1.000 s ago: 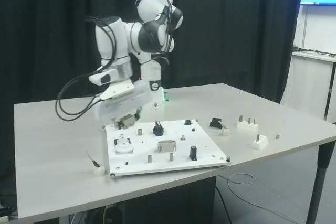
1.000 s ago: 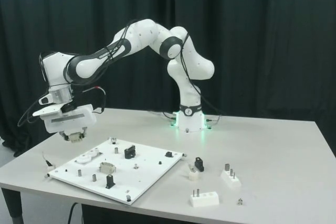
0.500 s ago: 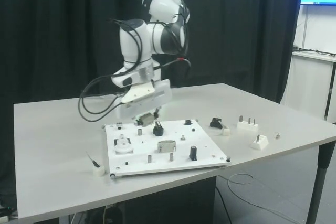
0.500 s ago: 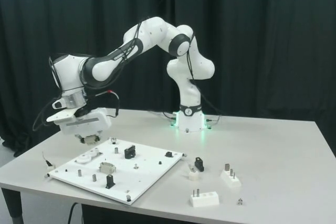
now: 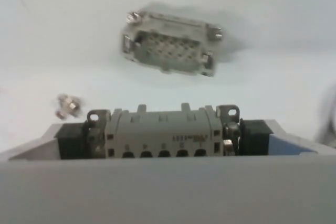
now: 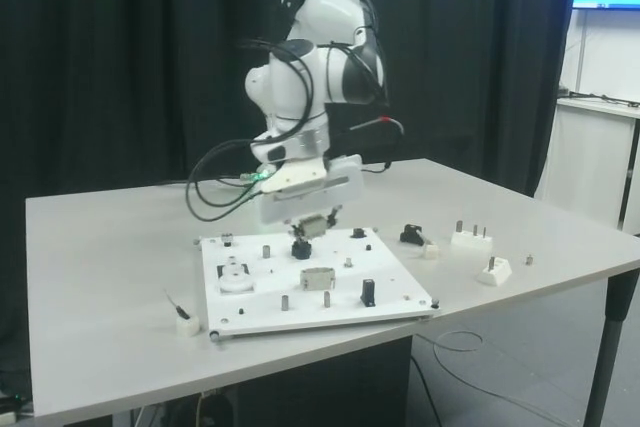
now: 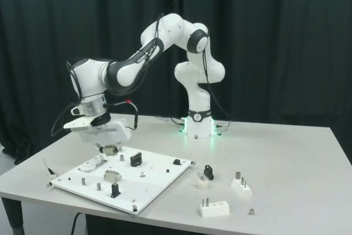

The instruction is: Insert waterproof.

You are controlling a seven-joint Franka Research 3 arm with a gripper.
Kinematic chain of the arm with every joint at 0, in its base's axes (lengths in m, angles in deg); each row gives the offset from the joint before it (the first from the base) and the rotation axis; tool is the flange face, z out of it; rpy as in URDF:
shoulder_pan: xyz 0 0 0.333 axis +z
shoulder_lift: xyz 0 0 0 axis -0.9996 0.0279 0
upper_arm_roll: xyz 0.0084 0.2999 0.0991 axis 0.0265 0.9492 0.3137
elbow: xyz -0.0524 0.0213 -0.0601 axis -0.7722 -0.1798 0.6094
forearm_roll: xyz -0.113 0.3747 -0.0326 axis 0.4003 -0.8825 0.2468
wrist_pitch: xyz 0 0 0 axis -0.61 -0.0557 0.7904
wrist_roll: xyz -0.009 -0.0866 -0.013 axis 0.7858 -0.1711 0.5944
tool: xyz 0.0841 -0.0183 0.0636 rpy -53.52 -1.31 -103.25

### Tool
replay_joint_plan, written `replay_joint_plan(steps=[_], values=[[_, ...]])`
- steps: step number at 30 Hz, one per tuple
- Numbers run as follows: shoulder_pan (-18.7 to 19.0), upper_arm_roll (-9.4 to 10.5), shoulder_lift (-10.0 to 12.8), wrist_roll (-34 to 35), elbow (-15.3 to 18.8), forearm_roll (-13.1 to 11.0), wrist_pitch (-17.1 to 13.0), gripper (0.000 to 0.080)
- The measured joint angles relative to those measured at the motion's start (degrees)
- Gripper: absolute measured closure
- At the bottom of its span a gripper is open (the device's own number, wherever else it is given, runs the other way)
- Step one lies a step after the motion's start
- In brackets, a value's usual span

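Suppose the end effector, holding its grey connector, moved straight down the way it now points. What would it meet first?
Probably the grey socket on the white board. In the wrist view it lies just ahead of the held connector, not squarely under it, so bare board may come first.

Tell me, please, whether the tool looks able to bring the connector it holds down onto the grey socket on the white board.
Probably yes: the tool holds the connector above the board, the socket lies uncovered below, and nothing shows between them.
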Motion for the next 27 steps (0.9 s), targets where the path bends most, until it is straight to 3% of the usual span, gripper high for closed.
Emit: replay_joint_plan(steps=[12, 27], values=[[5.05, 0.11, -3.68, 8.80, 7.16, 2.95, -9.95, 0.0184], [7.40, 0.19, -6.94, 11.86, 14.04, 3.63, -17.49, 0.0184]])
